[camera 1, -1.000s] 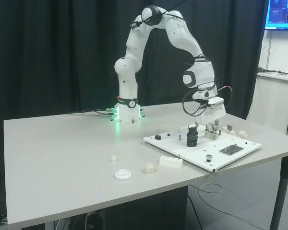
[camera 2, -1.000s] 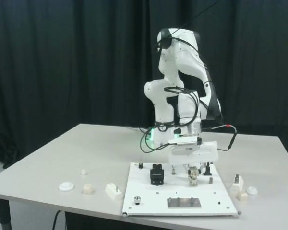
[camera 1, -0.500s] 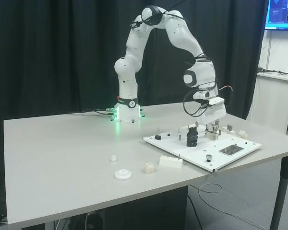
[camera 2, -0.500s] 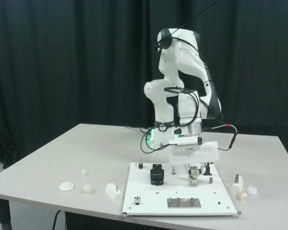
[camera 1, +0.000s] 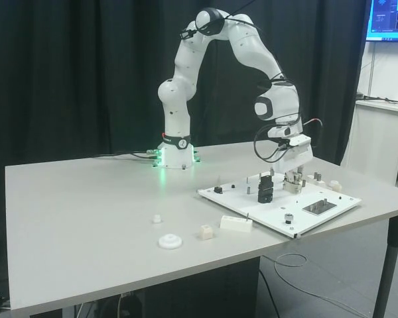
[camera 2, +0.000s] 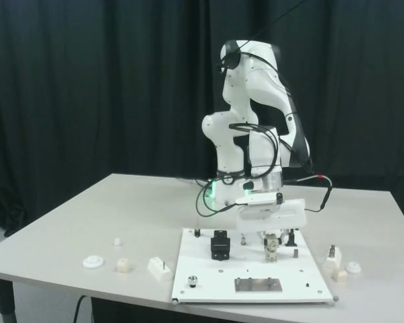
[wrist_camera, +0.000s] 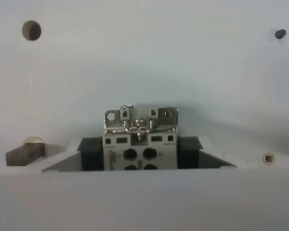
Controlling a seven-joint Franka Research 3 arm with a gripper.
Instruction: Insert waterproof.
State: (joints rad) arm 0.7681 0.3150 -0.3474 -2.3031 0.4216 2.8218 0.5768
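You cannot tell how the gripper holds the connector; if it sits tilted over the white board, pushing down could jam it.

A black curtain fills the backdrop behind the grey table. At the upper right, a lit screen hangs above a white cabinet.
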